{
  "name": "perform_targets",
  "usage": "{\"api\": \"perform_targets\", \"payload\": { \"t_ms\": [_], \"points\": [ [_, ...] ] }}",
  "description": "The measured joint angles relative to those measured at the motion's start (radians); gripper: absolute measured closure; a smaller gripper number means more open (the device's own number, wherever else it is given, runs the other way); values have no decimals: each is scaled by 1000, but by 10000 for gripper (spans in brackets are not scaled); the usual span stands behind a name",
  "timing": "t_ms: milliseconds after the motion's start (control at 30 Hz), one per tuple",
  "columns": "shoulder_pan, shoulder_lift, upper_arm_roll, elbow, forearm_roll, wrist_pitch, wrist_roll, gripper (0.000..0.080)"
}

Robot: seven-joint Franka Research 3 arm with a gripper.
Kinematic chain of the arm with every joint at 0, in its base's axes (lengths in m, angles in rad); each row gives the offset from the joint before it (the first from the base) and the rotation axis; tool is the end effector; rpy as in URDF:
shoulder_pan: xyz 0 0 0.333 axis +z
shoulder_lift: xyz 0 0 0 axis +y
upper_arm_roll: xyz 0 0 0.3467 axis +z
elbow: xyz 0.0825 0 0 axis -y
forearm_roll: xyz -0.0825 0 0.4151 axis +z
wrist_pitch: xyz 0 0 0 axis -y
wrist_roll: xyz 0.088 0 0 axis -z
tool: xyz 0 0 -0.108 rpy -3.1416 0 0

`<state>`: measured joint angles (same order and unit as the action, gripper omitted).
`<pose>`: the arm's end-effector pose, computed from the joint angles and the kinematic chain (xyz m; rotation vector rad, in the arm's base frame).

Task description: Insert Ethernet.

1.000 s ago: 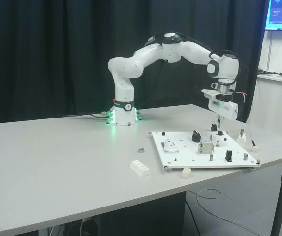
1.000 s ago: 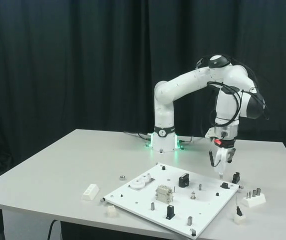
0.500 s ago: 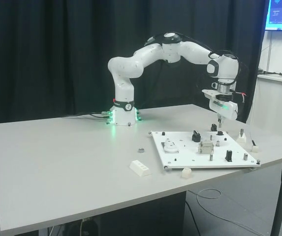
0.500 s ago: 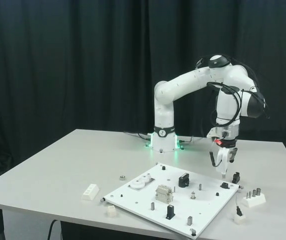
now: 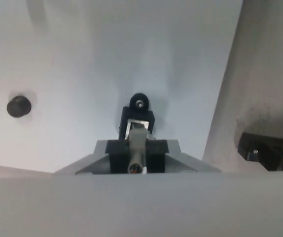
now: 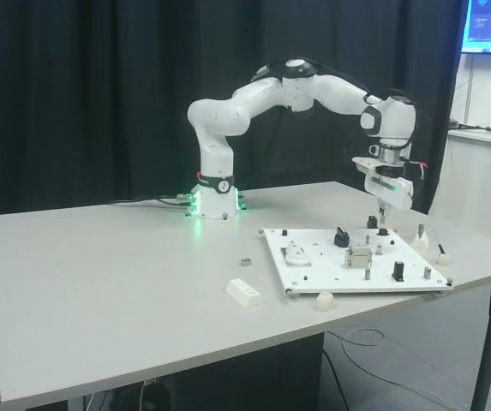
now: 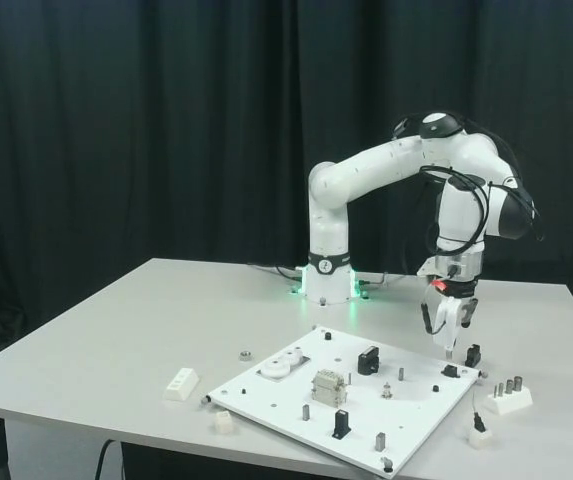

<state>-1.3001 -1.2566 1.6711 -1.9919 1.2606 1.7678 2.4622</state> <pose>0.4914 0.3633 0.2544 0.8933 -2.9708 0.0717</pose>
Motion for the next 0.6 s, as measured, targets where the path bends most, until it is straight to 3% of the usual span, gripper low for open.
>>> {"api": "perform_targets", "payload": {
  "t_ms": [600],
  "points": [
    [2,-9,23,2,10,51,4,736]
  ]
}}
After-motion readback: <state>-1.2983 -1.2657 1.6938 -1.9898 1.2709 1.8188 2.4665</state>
